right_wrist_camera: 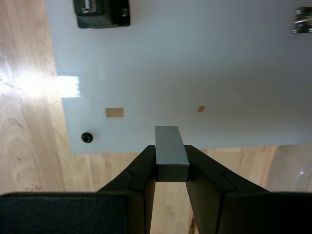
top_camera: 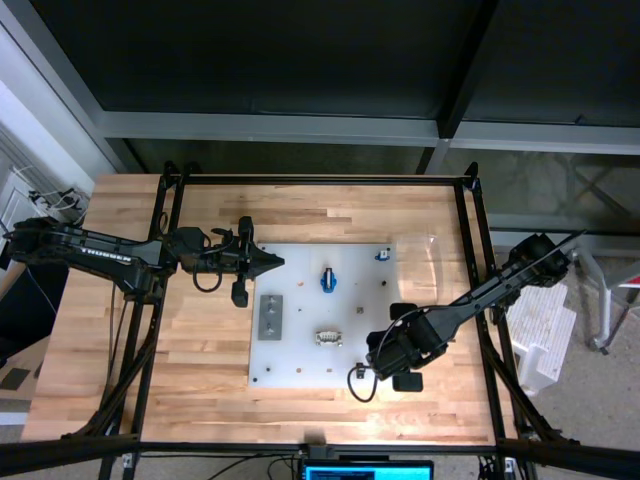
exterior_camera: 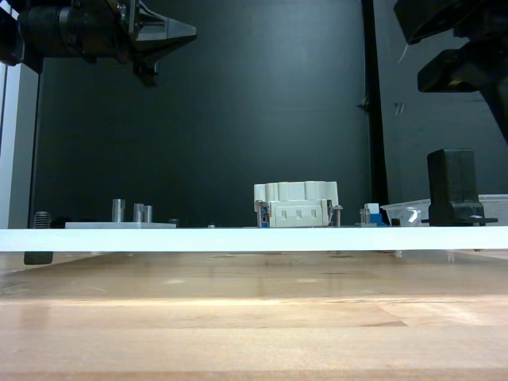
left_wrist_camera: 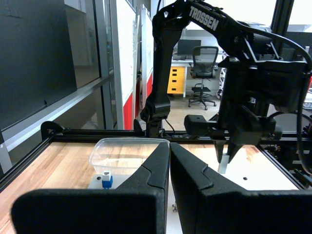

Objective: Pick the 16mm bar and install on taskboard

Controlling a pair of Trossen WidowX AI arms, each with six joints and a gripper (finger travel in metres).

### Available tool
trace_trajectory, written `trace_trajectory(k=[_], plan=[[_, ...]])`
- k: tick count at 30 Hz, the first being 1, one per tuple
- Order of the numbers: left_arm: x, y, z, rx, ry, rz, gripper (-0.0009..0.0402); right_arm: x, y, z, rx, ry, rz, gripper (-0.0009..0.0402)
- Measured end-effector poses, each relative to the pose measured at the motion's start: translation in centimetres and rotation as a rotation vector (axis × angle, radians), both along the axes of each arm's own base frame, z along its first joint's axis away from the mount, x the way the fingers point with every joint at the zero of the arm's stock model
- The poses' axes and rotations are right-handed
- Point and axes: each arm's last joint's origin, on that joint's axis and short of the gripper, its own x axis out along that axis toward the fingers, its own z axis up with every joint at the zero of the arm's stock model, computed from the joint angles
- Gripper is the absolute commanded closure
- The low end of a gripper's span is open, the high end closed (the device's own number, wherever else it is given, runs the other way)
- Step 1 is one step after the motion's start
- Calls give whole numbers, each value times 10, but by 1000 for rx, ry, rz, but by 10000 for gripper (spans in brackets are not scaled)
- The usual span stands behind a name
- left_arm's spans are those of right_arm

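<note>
Over the near right part of the white board, the right gripper is clenched on the bar, a short, plain grey piece poking out between its fingers. Farther back, the left gripper hangs pinched together, holding nothing, above the board's far left edge.

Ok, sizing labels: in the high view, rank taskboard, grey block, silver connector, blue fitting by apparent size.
1. Taskboard
2. grey block
3. silver connector and blue fitting: too alike to rank.
Left claw above board's far-left corner; right claw holds 16mm bar over near-right corner.
</note>
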Motion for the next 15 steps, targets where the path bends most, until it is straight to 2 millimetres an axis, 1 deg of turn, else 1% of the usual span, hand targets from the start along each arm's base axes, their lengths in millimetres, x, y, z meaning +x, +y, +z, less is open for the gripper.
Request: trace_trajectory(k=[8, 15], plan=[[0, 0, 0, 0, 0, 0, 393, 2, 13, -10, 7, -8, 6, 389], [0, 0, 0, 0, 0, 0, 393, 5, 21, -14, 13, -12, 22, 389]])
